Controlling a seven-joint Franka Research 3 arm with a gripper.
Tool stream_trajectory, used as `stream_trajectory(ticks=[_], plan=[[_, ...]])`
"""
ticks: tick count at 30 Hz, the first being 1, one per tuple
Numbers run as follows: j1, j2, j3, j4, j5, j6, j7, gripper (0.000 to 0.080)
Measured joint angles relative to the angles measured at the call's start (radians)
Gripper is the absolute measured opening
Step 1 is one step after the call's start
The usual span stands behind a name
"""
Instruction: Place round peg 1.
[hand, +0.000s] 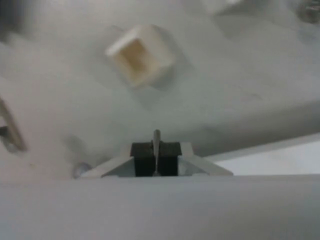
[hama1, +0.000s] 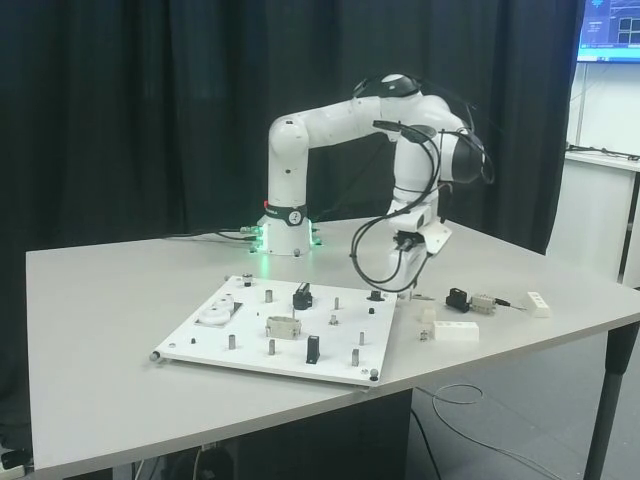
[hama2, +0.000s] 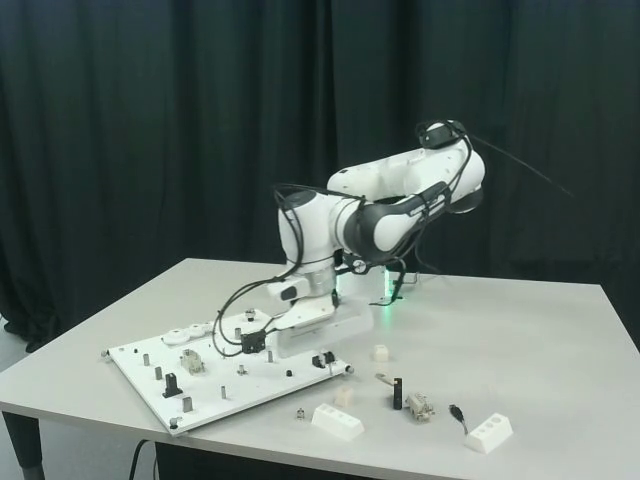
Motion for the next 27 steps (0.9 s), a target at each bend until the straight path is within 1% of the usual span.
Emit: stream_trajectory(ticks=[6,13,20,27], plan=[[0.068,-0.001,-0.003,-0.032,0.003,0.004,0.029,0.0016],[0.131,-0.001,-0.001,-0.061,0.004,0.042,0.055,0.0016],[0.175,-0.001,0.016,-0.084,0.01,0.095,0.066,0.0016],[0.201,-0.003,0.036,-0.101,0.022,0.137,0.068,0.0016]])
